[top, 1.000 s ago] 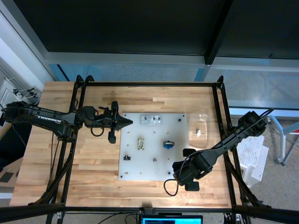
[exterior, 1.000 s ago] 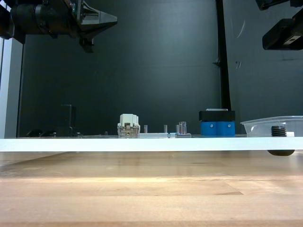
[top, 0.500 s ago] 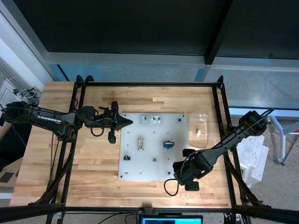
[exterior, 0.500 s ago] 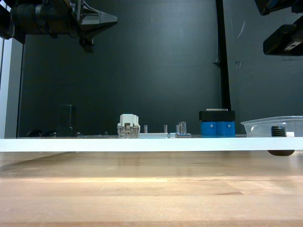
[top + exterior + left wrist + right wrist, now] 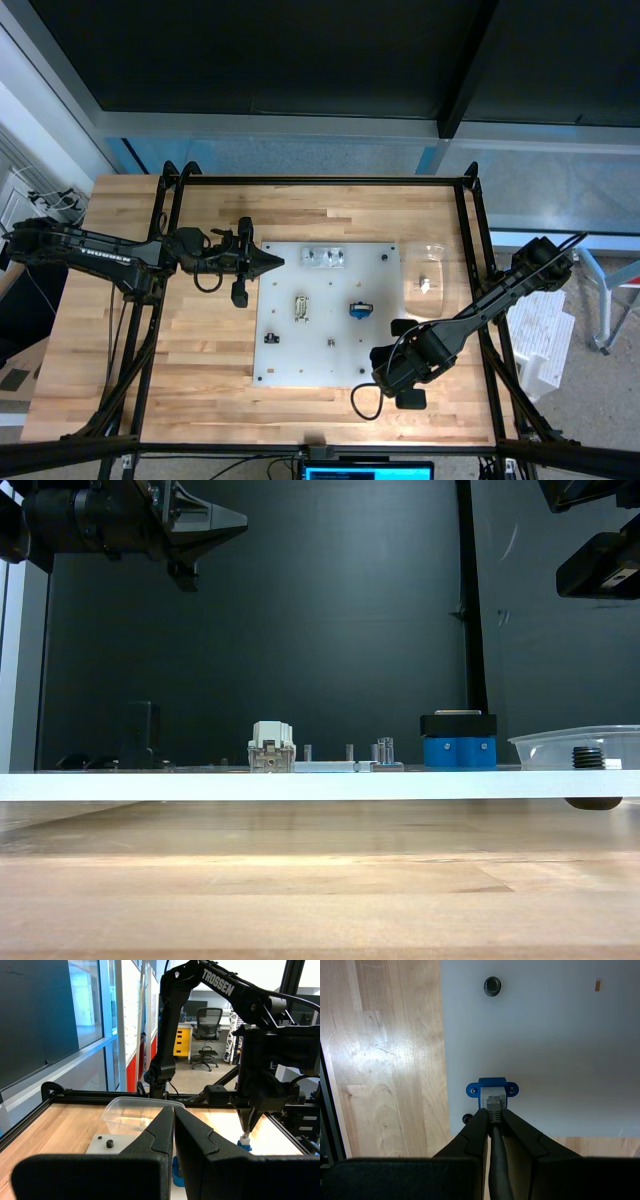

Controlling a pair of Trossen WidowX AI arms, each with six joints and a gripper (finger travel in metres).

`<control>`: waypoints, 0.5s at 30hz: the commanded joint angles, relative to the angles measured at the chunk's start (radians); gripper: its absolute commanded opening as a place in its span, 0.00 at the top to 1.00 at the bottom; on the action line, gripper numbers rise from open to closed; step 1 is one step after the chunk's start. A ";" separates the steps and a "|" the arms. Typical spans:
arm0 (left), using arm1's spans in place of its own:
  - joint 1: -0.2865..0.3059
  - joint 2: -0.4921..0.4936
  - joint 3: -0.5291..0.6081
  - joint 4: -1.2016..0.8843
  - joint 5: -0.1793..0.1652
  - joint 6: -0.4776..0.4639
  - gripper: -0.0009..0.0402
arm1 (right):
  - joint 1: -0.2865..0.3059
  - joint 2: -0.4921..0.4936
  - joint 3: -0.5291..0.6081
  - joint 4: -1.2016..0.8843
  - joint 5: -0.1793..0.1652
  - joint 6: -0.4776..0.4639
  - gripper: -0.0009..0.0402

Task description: Pick the RJ45 connector and install on taskboard

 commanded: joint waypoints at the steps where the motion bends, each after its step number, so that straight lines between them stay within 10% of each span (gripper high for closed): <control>1: 0.000 0.000 0.000 0.000 0.000 0.000 0.98 | 0.000 -0.002 -0.001 0.001 0.000 0.002 0.96; 15: 0.000 0.000 0.000 0.000 0.000 0.000 0.98 | 0.000 -0.033 -0.001 0.002 0.003 0.009 0.73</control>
